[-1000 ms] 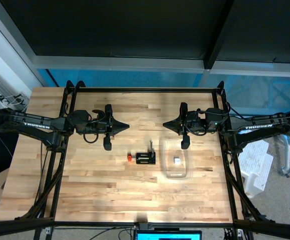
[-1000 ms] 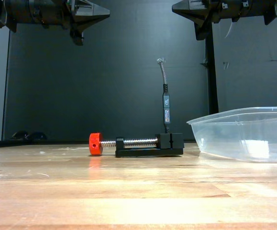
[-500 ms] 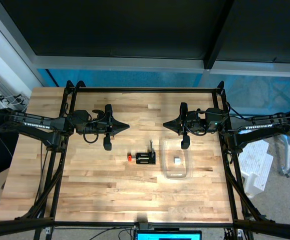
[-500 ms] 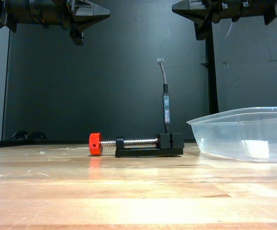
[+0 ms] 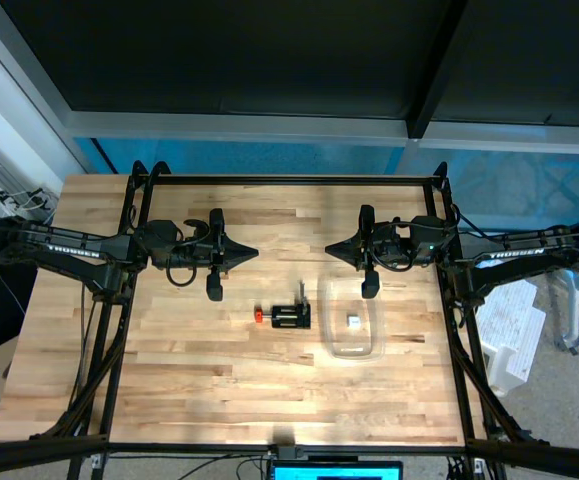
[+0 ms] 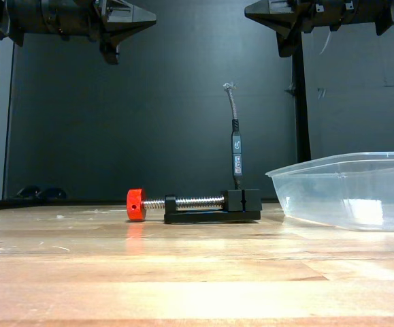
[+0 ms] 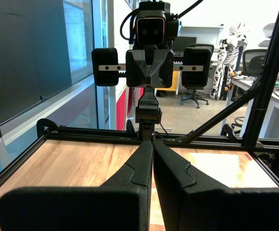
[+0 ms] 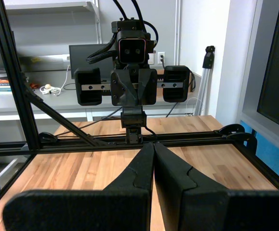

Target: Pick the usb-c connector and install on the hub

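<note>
Two closed tools, left tool point(image 5: 255, 253) and right tool point(image 5: 329, 250), are held high, tips facing; hub point(image 5: 291, 317) is laid crosswise, knob point(image 5: 259, 315) toward the left arm.

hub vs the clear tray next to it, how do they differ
The hub is small, black and opaque, with an orange-red knob; the tray is clear and much larger. The hub has a thin cable standing up from it; the tray is a low open tub. Both rest side by side on the wooden table. The left gripper and right gripper hang shut, high above the table, touching neither.
</note>
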